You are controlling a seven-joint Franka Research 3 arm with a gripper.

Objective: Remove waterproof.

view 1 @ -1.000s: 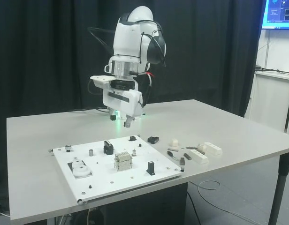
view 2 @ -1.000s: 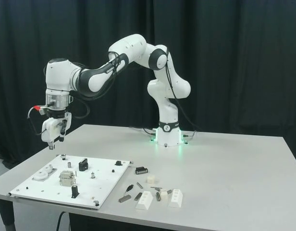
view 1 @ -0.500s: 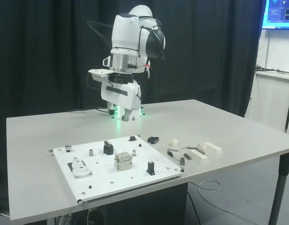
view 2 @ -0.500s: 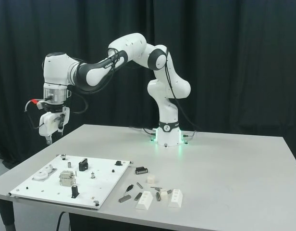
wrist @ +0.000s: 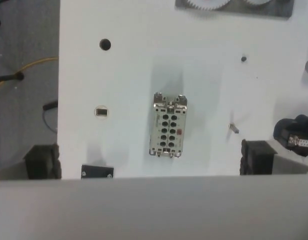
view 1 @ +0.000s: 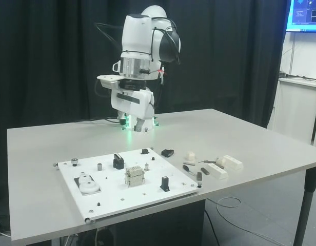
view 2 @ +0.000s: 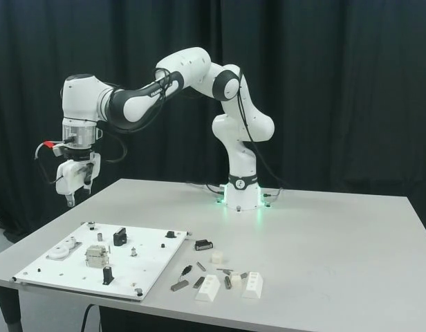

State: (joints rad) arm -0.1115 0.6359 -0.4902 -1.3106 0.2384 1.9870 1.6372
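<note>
The waterproof connector (view 1: 134,176) is a grey block with rows of pin holes, standing upright in the middle of the white board (view 1: 112,197). The second room view shows the connector (view 2: 96,256) on the board (view 2: 75,277) too. My gripper (view 1: 131,127) hangs high above the table, behind the board's far edge, open and holding nothing. From the side, the gripper (view 2: 76,196) is well above the board's far left corner. In the wrist view the connector (wrist: 168,126) lies far below, between my spread black fingers (wrist: 256,157), with the gripper (wrist: 149,160) open.
The board also carries white gears (view 1: 87,184), a black block (view 1: 117,162), a black bracket (view 1: 164,183) and small pegs. Right of the board lie a black plug (view 1: 168,152), white housings (view 1: 219,169) and small loose parts. The table edge runs close to the board's front.
Over the last second the gripper rose and pulled back from above the board's far edge, turning a little. In the last half second it hardly moved.
</note>
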